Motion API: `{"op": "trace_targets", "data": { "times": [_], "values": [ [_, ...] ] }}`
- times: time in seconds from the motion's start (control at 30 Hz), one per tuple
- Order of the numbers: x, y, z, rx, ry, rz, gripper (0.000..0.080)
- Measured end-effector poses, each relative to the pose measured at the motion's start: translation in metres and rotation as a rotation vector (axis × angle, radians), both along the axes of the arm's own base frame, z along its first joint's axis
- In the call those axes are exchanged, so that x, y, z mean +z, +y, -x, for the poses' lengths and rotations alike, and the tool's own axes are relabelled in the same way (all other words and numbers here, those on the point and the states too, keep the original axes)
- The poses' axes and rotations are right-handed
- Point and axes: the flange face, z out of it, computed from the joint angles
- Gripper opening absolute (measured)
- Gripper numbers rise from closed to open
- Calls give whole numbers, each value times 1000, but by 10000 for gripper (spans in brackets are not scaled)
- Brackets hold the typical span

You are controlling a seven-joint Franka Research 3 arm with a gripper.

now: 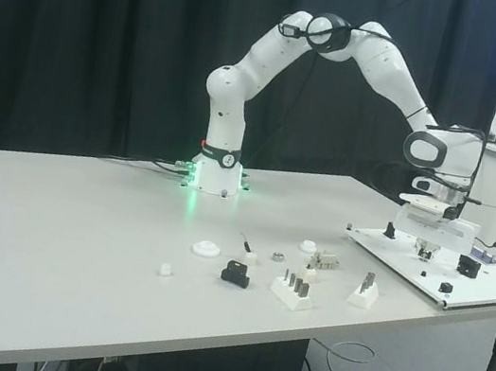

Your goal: Insert BNC.

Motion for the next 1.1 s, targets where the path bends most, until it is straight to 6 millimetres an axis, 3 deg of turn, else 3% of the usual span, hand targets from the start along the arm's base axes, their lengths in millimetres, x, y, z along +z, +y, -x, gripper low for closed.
{"op": "trace_targets", "data": {
  "times": [1.1],
  "values": [
    [0,2,7,-137,-42,3,122]
  ]
}}
